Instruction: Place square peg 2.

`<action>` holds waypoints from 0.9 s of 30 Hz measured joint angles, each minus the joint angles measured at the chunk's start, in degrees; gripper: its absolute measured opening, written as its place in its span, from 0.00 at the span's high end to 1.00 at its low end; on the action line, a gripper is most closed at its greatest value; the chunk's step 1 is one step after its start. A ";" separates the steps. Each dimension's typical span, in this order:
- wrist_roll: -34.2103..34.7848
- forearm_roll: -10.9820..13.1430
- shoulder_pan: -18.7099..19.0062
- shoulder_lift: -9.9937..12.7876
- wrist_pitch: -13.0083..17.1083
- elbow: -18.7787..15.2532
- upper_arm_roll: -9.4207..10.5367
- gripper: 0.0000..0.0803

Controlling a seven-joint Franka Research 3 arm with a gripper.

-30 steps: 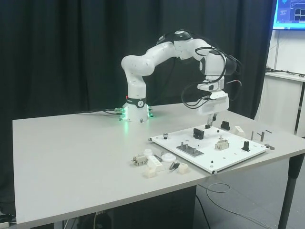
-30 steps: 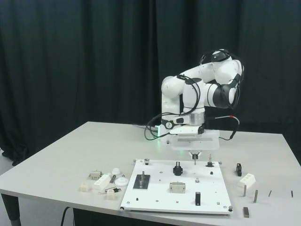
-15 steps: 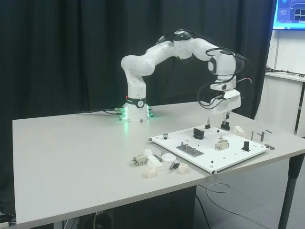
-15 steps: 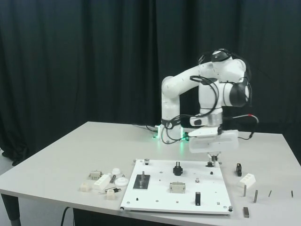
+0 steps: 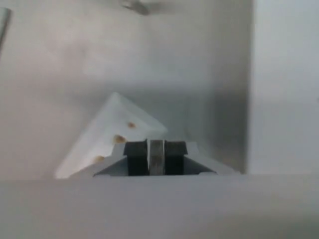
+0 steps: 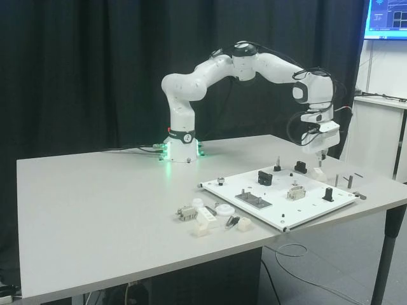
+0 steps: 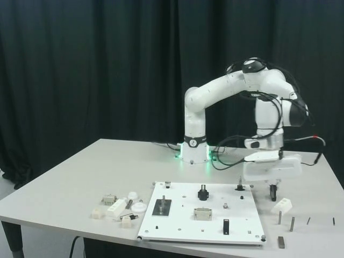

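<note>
Gripping one thin grey peg point(image 5: 156, 157) between my two black fingertips point(image 5: 135, 158), my gripper point(image 7: 273, 188) hovers at the right of the second room view, just above one white block point(image 7: 282, 205) on the grey table point(image 7: 80, 177). One white assembly board point(image 7: 183, 223) lies lower centre. Three more pegs point(image 7: 292, 223) stand upright near the block, at lower right.

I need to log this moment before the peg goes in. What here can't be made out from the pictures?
- Wrist view: the gripper body fills the lower frame, hiding the white block's near edge.
- Room views: the peg between the fingers is too small to see; the gripper hangs over the table beside the white board.
- Small loose parts are too small to identify.
</note>
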 joint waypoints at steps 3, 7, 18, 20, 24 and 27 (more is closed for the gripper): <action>1.59 -0.07 -0.04 -0.08 1.46 1.68 1.16 0.92; 3.71 -0.41 -0.16 -0.21 2.85 3.55 2.45 0.92; 6.94 -1.17 -1.26 -1.23 6.34 7.26 5.59 0.92; 7.17 -1.18 -1.62 -1.43 6.91 7.88 6.14 0.92; 7.72 -1.30 -2.51 -1.83 8.05 9.27 7.29 0.92; 8.25 -1.70 -3.25 -1.85 8.49 10.29 8.20 0.92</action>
